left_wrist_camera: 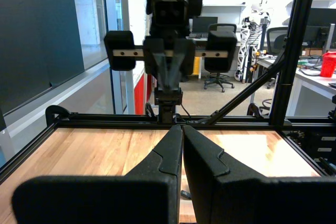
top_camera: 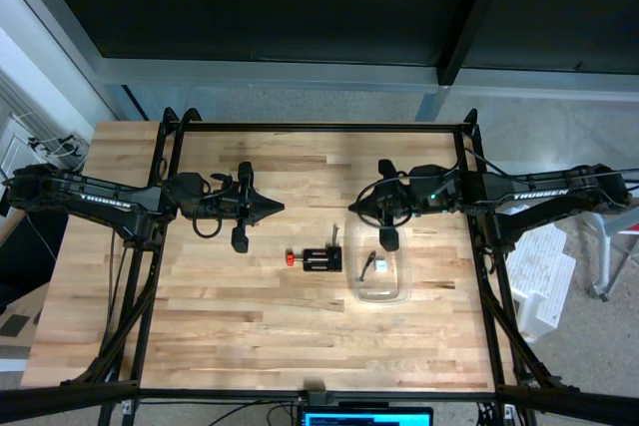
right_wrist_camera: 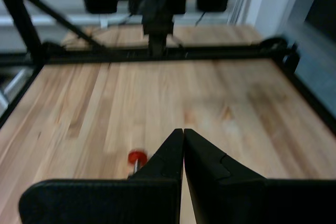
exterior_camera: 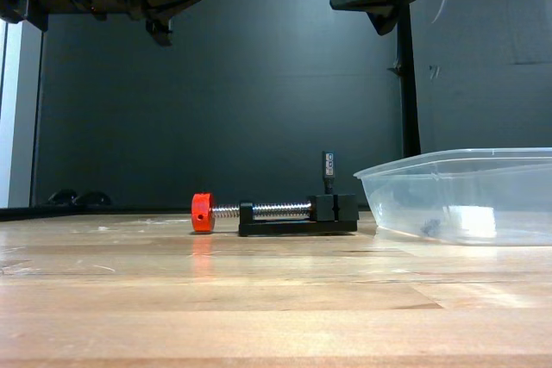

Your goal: Remove the USB-C connector from taskboard and place in the container

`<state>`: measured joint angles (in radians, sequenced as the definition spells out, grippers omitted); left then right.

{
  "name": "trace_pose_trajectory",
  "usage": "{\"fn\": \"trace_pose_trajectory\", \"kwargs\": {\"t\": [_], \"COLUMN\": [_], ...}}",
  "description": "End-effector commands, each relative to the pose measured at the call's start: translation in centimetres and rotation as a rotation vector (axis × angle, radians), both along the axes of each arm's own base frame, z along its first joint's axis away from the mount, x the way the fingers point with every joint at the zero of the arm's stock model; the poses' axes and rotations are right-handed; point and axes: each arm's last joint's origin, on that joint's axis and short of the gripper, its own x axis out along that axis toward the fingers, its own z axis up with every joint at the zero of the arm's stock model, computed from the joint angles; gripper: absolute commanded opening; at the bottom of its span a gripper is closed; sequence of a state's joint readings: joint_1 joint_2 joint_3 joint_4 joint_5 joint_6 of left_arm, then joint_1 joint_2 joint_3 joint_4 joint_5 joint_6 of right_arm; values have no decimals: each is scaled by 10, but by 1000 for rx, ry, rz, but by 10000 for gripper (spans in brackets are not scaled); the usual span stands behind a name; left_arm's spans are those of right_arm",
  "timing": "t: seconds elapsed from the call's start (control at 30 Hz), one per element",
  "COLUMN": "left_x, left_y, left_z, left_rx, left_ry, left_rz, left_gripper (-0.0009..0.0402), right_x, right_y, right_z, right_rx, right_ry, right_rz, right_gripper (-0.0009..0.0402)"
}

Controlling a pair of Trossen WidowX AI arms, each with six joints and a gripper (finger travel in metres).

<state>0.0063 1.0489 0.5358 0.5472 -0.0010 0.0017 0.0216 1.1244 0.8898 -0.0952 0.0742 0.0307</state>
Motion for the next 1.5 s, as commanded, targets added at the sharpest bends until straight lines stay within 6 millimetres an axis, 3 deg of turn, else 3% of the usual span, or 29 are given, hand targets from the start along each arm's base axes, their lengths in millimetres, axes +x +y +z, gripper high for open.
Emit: {"fn": "trace_pose_trajectory", "kwargs": {"t": [0.03, 0.7, 1.5], "left_x": [0, 0, 0], "left_y": [0, 0, 0], "left_z": [0, 0, 0], "left_rx": [0, 0, 0], "left_ry": [0, 0, 0], "left_rz": [0, 0, 0], "left_gripper": [0, 0, 0], "right_x": [-2, -9, -16], "right_y": [-3, -6, -7], "right_z": [0, -17, -33], "right_rx": [-3, -1, 55], "right_ry": [-73, -344, -341], "right_rz": [31, 30, 23], "right_gripper": [0, 0, 0]}}
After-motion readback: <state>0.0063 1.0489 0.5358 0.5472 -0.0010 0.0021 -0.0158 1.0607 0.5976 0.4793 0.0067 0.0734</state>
